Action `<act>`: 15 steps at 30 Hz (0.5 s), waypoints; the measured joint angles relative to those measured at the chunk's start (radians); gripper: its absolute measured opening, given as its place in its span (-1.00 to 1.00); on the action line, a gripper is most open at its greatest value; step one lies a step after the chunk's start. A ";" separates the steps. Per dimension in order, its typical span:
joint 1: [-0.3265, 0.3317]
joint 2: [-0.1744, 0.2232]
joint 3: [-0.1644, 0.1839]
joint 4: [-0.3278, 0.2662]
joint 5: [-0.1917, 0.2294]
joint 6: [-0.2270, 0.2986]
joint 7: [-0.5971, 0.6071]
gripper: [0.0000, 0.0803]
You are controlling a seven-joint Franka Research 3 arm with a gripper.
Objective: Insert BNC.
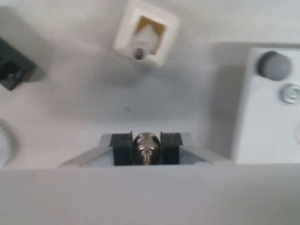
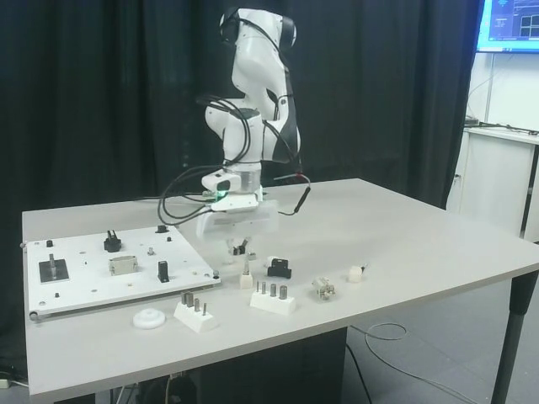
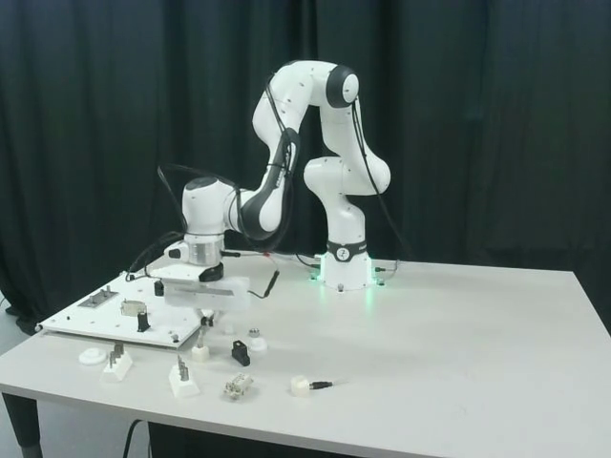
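**BNC plug clamped in the pincer above the table**

The pincer (image 1: pixel 146 149) is seen clamped on the BNC connector (image 1: pixel 146 146), held between its black fingers (image 1: pixel 122 148) just above the grey table (image 2: pixel 404 236). Beyond it a white socket block (image 1: pixel 146 32) is seen, and beside it the white board (image 2: pixel 93 273). No writing can be read.

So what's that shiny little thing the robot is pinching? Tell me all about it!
It is a BNC connector, a small metal-looking plug with a rounded barrel and a thinner stem. The gripper holds it between two black fingers, one pressing on each side. It hangs above the grey table, near the white board, not touching either. Nothing else touches it.
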 joint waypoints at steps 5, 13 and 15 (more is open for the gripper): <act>0.000 -0.009 -0.030 0.012 -0.012 -0.007 0.000 -0.70; 0.000 -0.016 -0.093 0.044 -0.026 -0.037 -0.029 -0.70; 0.000 -0.016 -0.112 0.054 -0.029 -0.046 -0.043 -0.70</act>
